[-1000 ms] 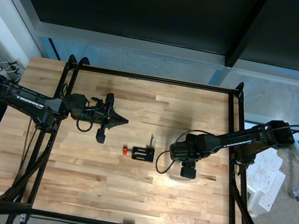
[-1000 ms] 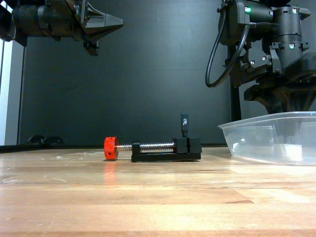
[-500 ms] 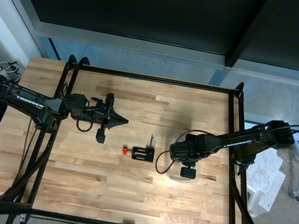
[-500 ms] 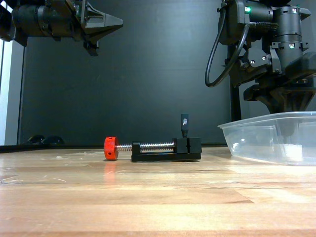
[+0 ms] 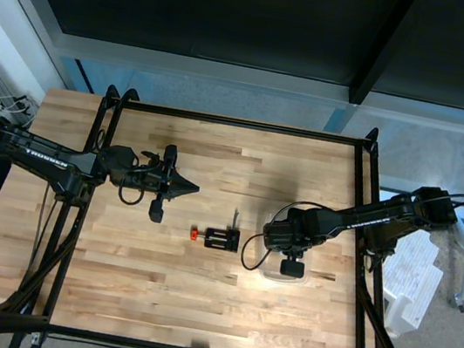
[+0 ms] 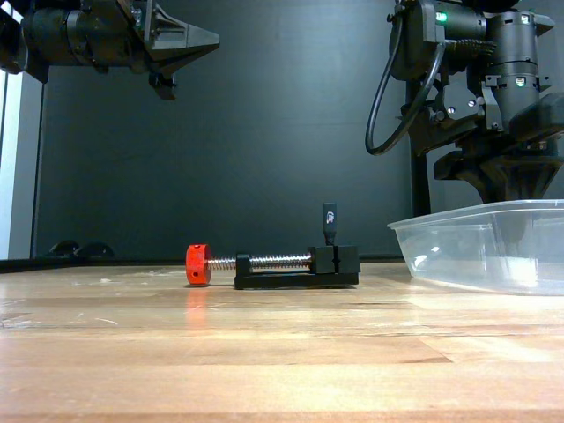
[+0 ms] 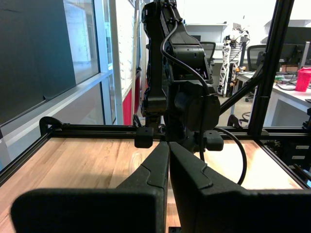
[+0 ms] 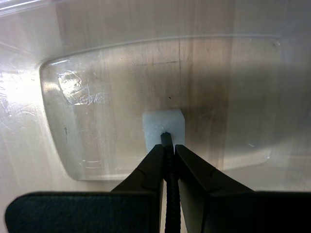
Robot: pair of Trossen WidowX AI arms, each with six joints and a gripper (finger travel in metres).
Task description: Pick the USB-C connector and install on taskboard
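The taskboard (image 5: 220,239) (image 6: 295,269) is a small black block with an orange-red knob (image 6: 198,264), lying mid-table. A slim dark grey piece (image 6: 329,222) stands upright at its right end. My right gripper (image 5: 290,270) (image 6: 515,231) (image 8: 167,148) reaches down into a clear plastic tray (image 6: 449,251). It is shut on the USB-C connector (image 8: 166,140), a thin dark sliver whose tip rests on a small white block (image 8: 163,124). My left gripper (image 5: 192,189) (image 6: 214,37) (image 7: 168,145) hangs shut and empty, high above the table, left of the taskboard.
The tray (image 5: 269,275) (image 8: 58,121) sits right of the taskboard with a hand's width of bare wood between them. A black cable (image 6: 383,97) loops beside the right arm. Black frame rails (image 5: 240,123) border the table.
My right gripper has sunk slightly deeper into the tray. The left arm and the taskboard have not moved.
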